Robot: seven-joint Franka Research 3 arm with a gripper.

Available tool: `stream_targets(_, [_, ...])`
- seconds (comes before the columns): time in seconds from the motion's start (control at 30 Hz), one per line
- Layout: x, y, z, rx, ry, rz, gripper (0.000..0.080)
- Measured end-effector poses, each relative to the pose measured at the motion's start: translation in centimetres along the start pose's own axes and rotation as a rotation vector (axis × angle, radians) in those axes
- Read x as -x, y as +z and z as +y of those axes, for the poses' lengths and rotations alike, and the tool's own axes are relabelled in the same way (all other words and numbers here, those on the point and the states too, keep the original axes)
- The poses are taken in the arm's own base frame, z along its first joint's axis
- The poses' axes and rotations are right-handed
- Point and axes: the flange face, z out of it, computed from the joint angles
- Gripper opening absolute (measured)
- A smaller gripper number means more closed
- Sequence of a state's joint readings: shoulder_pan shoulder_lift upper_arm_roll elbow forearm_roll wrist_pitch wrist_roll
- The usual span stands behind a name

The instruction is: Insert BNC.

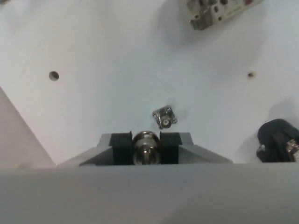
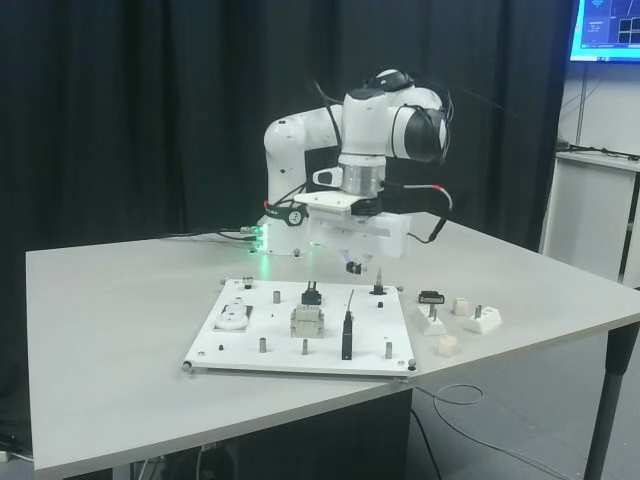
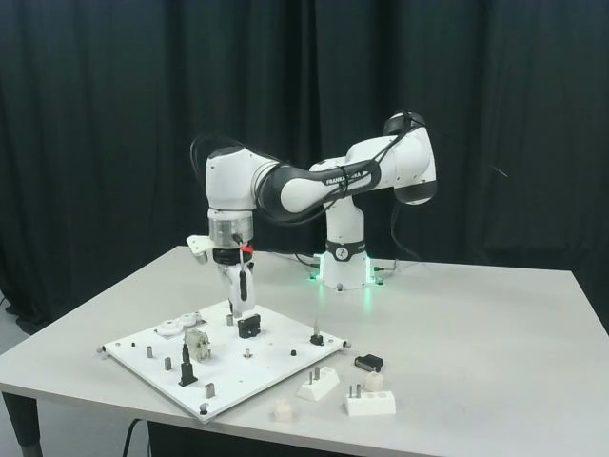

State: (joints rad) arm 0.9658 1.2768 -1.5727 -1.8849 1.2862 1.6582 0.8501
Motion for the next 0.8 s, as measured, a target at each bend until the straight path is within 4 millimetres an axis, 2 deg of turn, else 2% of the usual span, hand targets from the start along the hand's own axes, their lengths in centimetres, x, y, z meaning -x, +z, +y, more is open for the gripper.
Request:
stream_targets(0.43, [0.0, 3.2, 0.8, 0.044, 0.038, 0.003, 0.0121])
stream_targets(0.8, [0.0, 4.4, 1.2, 0.040, 0.049, 0.016, 0.0121])
